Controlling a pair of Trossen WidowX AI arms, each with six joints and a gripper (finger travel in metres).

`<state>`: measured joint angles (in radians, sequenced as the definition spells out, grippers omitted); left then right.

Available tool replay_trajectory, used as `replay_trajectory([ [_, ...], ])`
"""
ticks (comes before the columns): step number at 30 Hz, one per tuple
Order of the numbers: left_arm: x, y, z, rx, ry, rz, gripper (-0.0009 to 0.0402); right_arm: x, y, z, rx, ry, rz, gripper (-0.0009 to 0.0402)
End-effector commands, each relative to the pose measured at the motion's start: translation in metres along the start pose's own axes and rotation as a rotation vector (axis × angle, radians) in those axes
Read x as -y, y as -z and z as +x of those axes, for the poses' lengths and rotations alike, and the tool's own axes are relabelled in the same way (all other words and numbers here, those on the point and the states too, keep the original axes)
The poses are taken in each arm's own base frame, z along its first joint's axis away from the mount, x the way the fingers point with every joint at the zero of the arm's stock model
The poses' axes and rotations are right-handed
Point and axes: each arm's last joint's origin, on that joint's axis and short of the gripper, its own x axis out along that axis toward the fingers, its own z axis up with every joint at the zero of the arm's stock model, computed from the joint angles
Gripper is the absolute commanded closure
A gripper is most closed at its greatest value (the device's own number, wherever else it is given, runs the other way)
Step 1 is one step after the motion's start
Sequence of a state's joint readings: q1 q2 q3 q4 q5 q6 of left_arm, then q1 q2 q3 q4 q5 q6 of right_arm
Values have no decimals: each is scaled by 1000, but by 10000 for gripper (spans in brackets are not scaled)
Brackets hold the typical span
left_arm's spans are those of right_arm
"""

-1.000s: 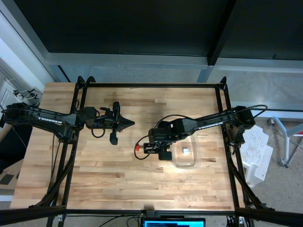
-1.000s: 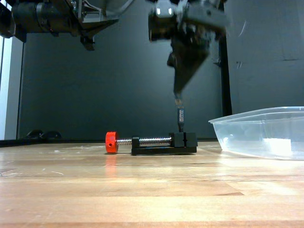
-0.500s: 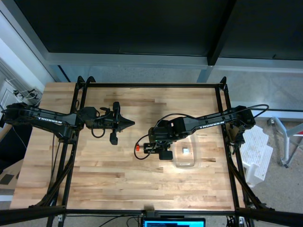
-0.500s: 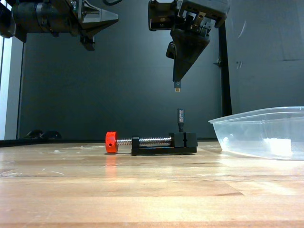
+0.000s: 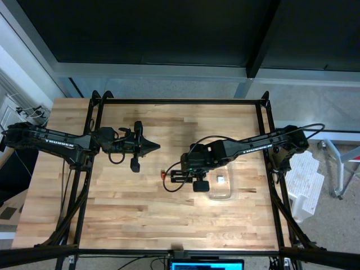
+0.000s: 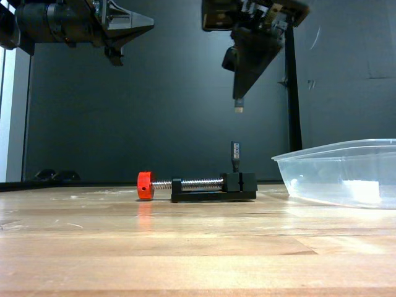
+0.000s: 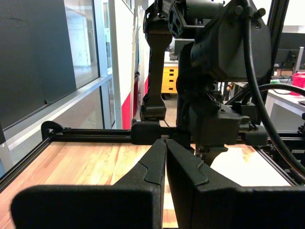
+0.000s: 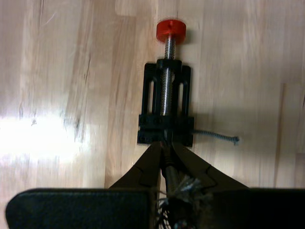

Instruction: Remove the USB-C connector from taskboard and place in the container

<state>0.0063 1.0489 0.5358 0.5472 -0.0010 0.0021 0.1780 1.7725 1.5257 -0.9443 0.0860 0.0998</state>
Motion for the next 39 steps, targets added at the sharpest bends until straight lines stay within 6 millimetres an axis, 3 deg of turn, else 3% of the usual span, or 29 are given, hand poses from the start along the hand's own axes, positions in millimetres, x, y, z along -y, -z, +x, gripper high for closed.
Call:
replay_trajectory([
  [1,0,0,0,0,0,0,393,1,11,-2,-2,1,1,393],
  [22,0,0,0,0,0,0,393,11,102,-5,-38,7,48,389],
  [39,0,0,0,0,0,0,393,11,109,-8,-31,15,71,259],
])
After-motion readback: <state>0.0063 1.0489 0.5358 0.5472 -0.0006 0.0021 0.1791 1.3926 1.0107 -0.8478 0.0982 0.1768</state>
